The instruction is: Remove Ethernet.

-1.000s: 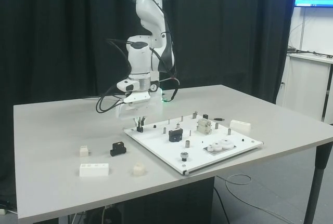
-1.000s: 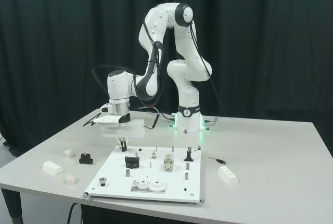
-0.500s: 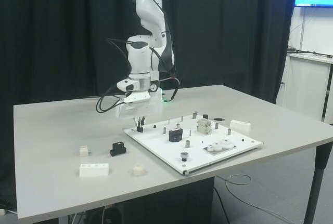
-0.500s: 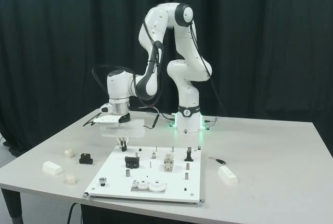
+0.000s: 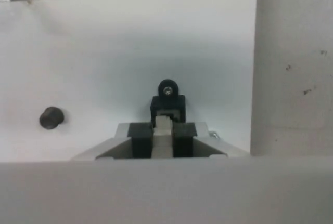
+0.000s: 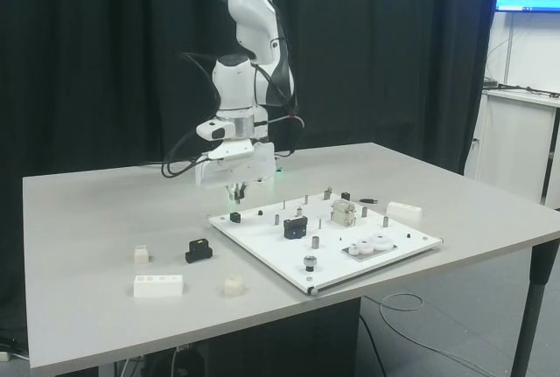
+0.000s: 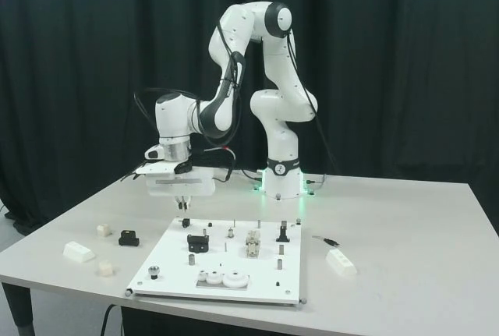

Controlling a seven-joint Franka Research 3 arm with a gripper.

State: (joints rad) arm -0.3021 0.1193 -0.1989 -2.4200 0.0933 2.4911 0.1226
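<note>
In the wrist view my gripper [image 5: 162, 140] is shut on a small whitish Ethernet plug [image 5: 163, 126], held between two black fingers [image 5: 139, 134]. Straight below it sits the black socket [image 5: 167, 104] with a screw head on its far side. From the room views the gripper [image 6: 234, 191] [image 7: 185, 205] hangs a short way above that socket [image 6: 235, 217] [image 7: 185, 223], which stands at the corner of the white board [image 6: 271, 246] [image 7: 168, 262] nearest the arm's side. The plug itself is too small to make out in the room views.
The board carries pegs, a black block [image 6: 294, 227], a grey part [image 6: 342, 212] and white gears [image 6: 372, 244]. On the grey table lie a black part [image 6: 199, 249], white blocks [image 6: 158, 286] [image 6: 233, 284] [image 6: 141, 254] and another white block [image 6: 403, 212].
The gripper has risen straight up from the black socket, and the arm's wrist now stands higher above the board's corner.
</note>
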